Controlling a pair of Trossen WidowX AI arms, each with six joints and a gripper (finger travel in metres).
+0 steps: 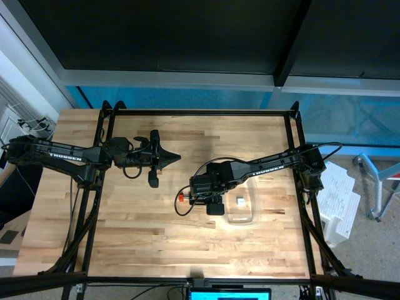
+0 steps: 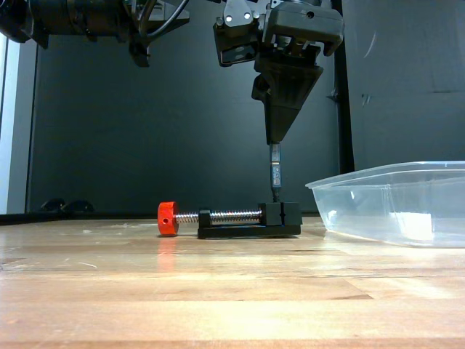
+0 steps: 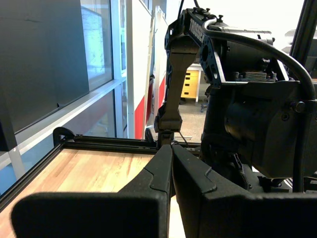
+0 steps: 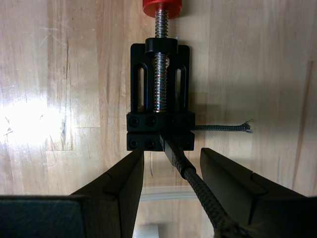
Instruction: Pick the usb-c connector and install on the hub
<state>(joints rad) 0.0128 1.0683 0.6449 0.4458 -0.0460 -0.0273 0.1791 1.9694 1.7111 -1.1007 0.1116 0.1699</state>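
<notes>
Right tool (image 2: 275, 139), spread, hangs directly above the hub (image 2: 251, 218). The usb-c connector (image 2: 275, 174) stands upright in the hub's black end, long axis vertical, ungripped. Left tool (image 1: 176, 157), pressed together, sits well apart from the hub.

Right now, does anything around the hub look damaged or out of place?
The braided cable beside the hub ends in a frayed tip. The usb-c connector stands upright in the hub below the open right claw; the shut left claw hangs apart.

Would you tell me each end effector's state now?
Left end effector: shut, empty, raised left.
Right end effector: open, above the usb-c connector in the hub.
</notes>
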